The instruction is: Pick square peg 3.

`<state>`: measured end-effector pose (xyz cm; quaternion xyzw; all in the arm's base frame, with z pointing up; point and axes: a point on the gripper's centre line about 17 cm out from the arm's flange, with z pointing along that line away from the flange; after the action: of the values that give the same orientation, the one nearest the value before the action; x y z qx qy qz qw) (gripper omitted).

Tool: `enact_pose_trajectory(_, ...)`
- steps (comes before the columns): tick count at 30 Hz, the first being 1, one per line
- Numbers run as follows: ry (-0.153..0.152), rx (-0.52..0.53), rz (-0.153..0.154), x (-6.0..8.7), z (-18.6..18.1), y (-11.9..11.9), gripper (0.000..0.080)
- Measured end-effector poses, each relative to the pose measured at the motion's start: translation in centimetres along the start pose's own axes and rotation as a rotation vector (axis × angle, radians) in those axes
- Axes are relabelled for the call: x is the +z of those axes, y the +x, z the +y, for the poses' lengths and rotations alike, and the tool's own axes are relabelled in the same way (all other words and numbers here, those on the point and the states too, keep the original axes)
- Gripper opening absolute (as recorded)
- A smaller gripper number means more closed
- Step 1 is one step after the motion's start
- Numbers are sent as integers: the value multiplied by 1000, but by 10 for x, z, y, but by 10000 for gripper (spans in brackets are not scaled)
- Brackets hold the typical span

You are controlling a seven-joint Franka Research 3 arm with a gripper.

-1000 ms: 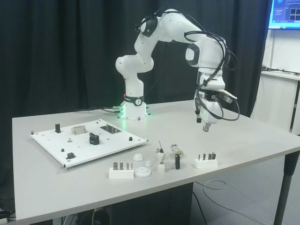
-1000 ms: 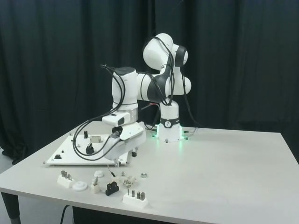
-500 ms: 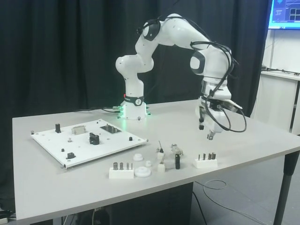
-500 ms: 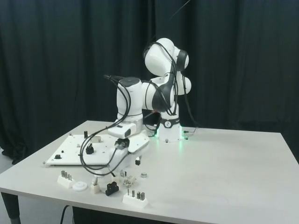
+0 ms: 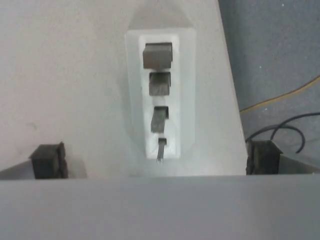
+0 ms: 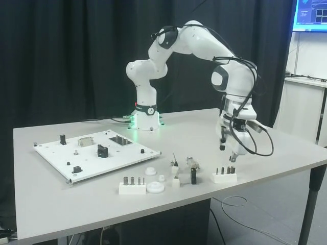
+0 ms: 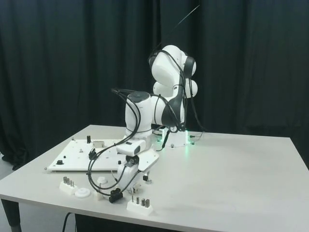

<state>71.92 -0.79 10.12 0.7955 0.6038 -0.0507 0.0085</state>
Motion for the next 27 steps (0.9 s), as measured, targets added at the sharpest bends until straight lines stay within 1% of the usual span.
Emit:
enact_pose_trajectory(14,-5,-10,-7,25,5,6,800)
enact_pose_trajectory(27,14,-17,-10,43,-1,12,800)
